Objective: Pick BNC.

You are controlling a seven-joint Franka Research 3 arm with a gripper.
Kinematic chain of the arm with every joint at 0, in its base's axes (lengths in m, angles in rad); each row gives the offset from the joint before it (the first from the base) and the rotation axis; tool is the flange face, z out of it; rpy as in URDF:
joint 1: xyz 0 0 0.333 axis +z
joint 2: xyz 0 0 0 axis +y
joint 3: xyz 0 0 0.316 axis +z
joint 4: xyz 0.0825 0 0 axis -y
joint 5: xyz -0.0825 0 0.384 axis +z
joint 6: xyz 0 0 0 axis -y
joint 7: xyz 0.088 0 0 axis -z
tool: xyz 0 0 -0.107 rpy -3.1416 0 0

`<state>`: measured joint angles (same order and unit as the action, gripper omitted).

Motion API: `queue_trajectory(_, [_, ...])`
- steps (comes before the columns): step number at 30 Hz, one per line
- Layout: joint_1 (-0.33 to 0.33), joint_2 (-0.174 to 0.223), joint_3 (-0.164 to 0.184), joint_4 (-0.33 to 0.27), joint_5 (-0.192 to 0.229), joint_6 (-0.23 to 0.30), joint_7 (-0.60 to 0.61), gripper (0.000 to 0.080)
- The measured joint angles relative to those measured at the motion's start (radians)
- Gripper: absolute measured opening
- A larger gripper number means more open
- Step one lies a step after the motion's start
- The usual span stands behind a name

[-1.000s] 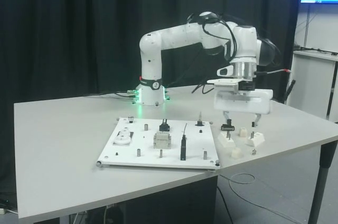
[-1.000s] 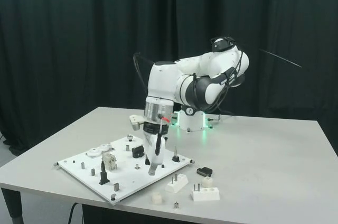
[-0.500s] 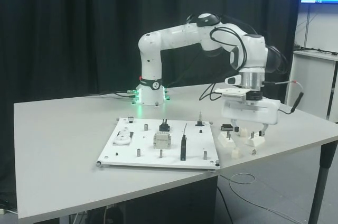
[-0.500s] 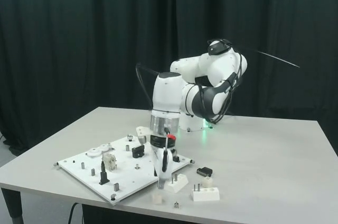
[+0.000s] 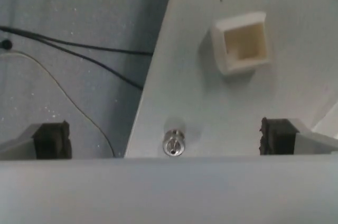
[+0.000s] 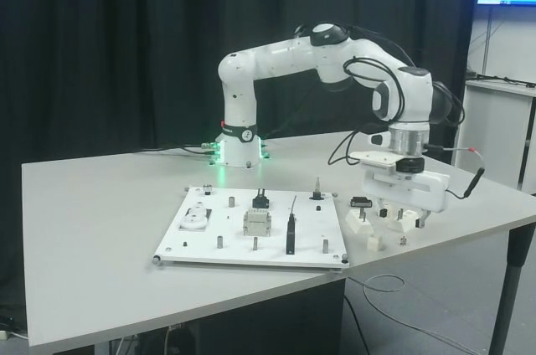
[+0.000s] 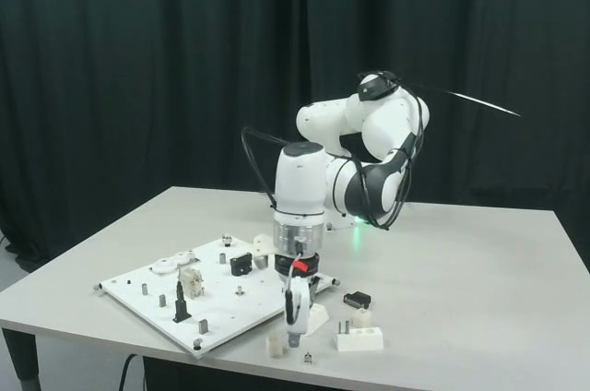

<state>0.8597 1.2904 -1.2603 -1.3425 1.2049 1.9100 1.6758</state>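
Observation:
The BNC (image 5: 174, 143) is a small metal cylinder standing upright right at the table's edge, also visible as the BNC (image 6: 403, 241) and the BNC (image 7: 308, 357) in the two room views. My gripper (image 5: 163, 138) is open and hangs just above it, the black pads (image 5: 275, 135) wide on either side and nothing between them. In the room views the gripper (image 6: 400, 217) points straight down near the table's front corner, and the gripper (image 7: 293, 336) sits low, close to the tabletop.
A white hollow square block (image 5: 243, 42) lies close beside the BNC. More white blocks (image 7: 359, 338) and a black part (image 7: 357, 299) lie nearby. The white board (image 6: 251, 225) with mounted parts sits further in. Cables (image 5: 79, 49) lie on the floor past the table edge.
The arm has swung away from the board toward the table's front corner and come down; the gripper now hangs over the BNC. The fingers stayed open.

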Motion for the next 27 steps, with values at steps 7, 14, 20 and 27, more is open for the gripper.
queue_trajectory(7, [-0.019, 0.0, 0.024, 0.027, -0.009, -0.021, 0.025, 0.08])
queue_trajectory(14, [-0.036, 0.0, 0.051, 0.047, -0.028, -0.032, 0.025, 0.08])
queue_trajectory(20, [-0.049, 0.0, 0.08, 0.057, -0.042, -0.032, 0.024, 0.08])
queue_trajectory(27, [-0.066, 0.001, 0.117, 0.072, -0.055, -0.032, 0.022, 0.08])
